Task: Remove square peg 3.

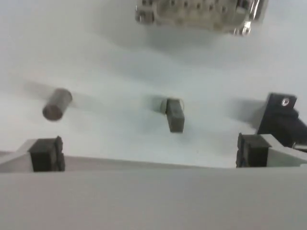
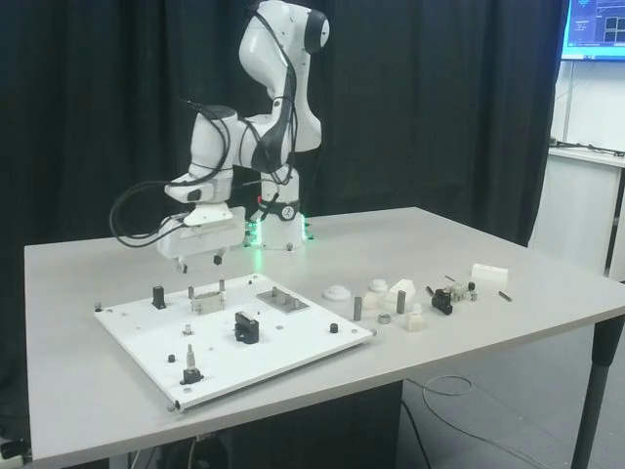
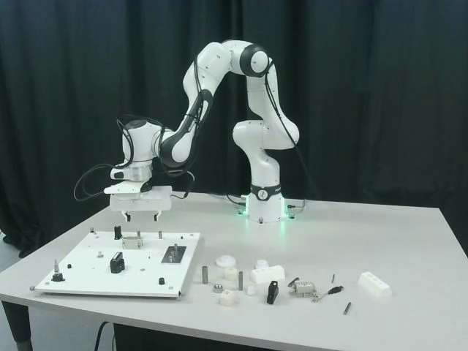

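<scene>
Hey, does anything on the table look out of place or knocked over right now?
Nothing looks damaged or spilled. Loose small parts lie scattered on the grey table beside the white assembly board, not mounted on it. The claw hangs open above the board.

The arm (image 3: 197, 95) wears glossy white plastic shells that catch the room lights. The table (image 2: 459, 244) is smooth matt grey. The white board (image 3: 88, 274) looks like smooth, faintly shiny plastic. In the wrist view the square peg (image 1: 175, 115) and round peg (image 1: 57, 104) seem dull grey metal. The tool's pads (image 1: 46, 154) are matt black, perhaps rubber. The black curtain (image 3: 380, 88) is matt cloth.
</scene>
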Action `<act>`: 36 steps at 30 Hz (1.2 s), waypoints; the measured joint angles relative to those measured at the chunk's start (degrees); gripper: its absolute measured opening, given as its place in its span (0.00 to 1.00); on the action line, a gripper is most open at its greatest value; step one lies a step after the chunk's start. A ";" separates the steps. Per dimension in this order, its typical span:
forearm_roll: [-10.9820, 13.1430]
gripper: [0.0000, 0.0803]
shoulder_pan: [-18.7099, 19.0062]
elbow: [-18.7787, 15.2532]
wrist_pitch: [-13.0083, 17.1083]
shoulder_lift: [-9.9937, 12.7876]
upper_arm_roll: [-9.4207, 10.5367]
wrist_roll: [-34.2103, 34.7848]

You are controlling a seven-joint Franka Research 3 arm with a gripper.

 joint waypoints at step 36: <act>15.13 1.00 -2.36 -4.01 8.57 3.35 0.05 -13.21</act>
